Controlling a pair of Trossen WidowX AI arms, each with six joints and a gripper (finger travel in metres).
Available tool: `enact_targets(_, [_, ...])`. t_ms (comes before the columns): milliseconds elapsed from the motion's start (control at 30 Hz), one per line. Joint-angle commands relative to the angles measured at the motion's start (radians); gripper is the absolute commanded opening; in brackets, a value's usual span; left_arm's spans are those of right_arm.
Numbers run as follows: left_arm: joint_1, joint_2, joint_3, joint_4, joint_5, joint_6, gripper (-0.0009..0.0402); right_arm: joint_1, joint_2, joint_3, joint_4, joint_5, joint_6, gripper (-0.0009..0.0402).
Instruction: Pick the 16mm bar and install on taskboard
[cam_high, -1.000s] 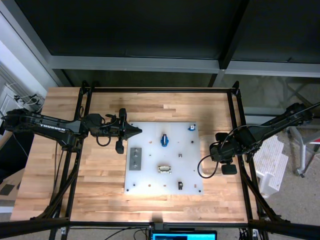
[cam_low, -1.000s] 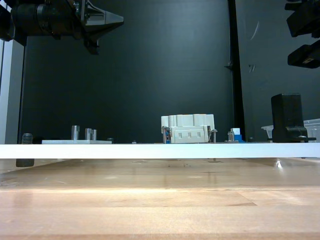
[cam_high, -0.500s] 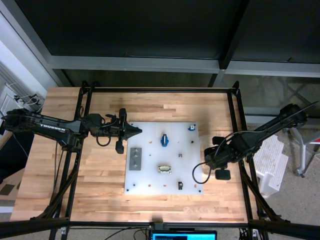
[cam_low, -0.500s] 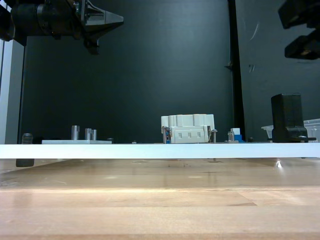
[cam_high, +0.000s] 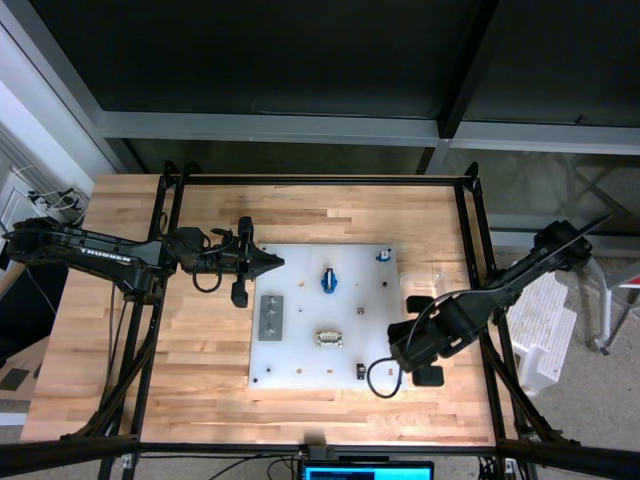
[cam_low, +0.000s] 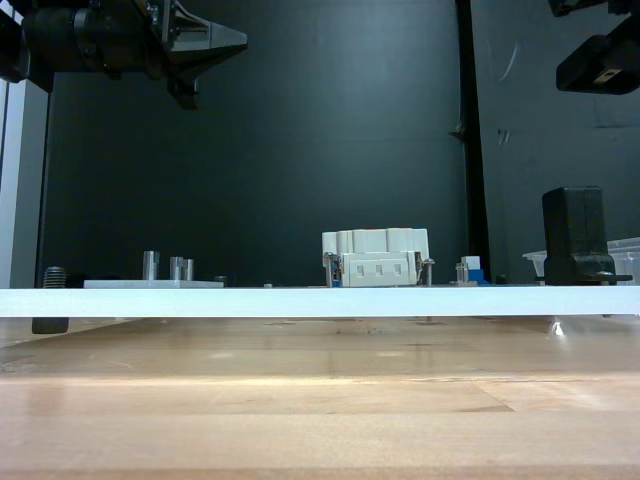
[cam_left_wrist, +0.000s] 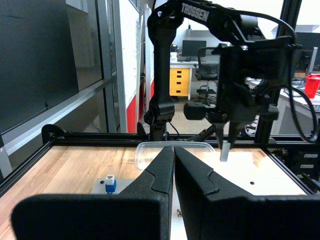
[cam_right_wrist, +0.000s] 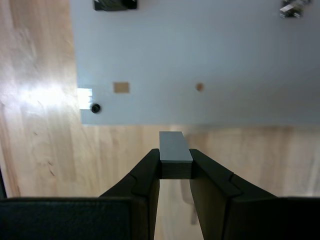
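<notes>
— What does the bar look like?
— A short grey metal bar (cam_right_wrist: 176, 147) with a flat end, held above the wooden counter (cam_right_wrist: 45, 165), just beside the edge of the large white square plastic taskboard (cam_right_wrist: 210, 60).
— Anything hard to make out?
— From the high view I can't pick it out.
— And the jaws?
— The right gripper (cam_right_wrist: 175, 157) has its jaws pinching the bar. The left gripper (cam_left_wrist: 174, 151), above the board's far left corner, has its jaws pressed together.

Black left gripper (cam_left_wrist: 173, 150), right gripper (cam_right_wrist: 175, 154) — white TROSSEN lettering (cam_left_wrist: 201, 11)

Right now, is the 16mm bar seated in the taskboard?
No, right gripper holds 16mm bar above taskboard's right edge; left gripper hovers shut over far-left corner.
</notes>
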Motion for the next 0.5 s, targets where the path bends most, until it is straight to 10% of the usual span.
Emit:
enact_targets(33, [0.0,0.0,0.0,0.0,0.0,0.0,0.0,0.015,0.037,0.027,0.01,0.002,0.006,0.0])
enact_targets(500, [0.0,0.0,0.0,0.0,0.0,0.0,0.0,0.066,0.146,0.081,0.058,0.037,0.06,0.0])
